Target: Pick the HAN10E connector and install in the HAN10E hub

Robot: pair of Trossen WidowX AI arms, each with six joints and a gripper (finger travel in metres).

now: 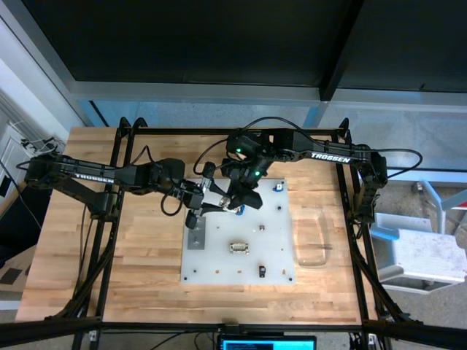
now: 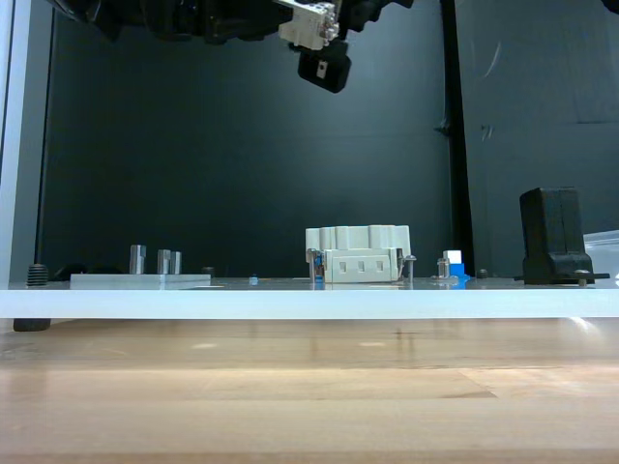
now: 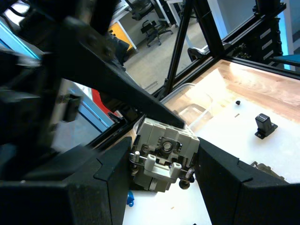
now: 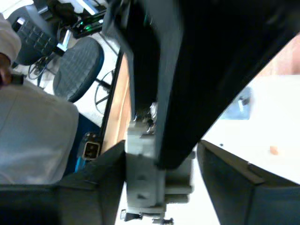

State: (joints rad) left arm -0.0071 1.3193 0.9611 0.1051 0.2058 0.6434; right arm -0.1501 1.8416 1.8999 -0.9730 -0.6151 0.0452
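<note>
The HAN10E connector [image 3: 164,154] is a beige-grey block held high above the white plate [image 1: 219,266], seen in the low view as the connector [image 2: 309,21]. My left gripper [image 3: 164,164] is shut on it, both fingers pressing its sides. My right gripper [image 4: 161,187] comes from the opposite side and also closes around the connector [image 4: 140,187], with one black left finger [image 4: 187,93] across its front. In the high view the left gripper [image 1: 198,203] and right gripper [image 1: 235,198] meet over the plate's far edge. The HAN10E hub [image 1: 238,249] is fixed mid-plate, also visible as the hub [image 2: 358,253].
A plain grey metal block [image 1: 194,237] lies at the plate's left. A small black part [image 1: 261,273] stands near the plate's front edge and a blue part [image 1: 278,187] at its far right. A clear plastic container [image 1: 314,240] rests right of the plate.
</note>
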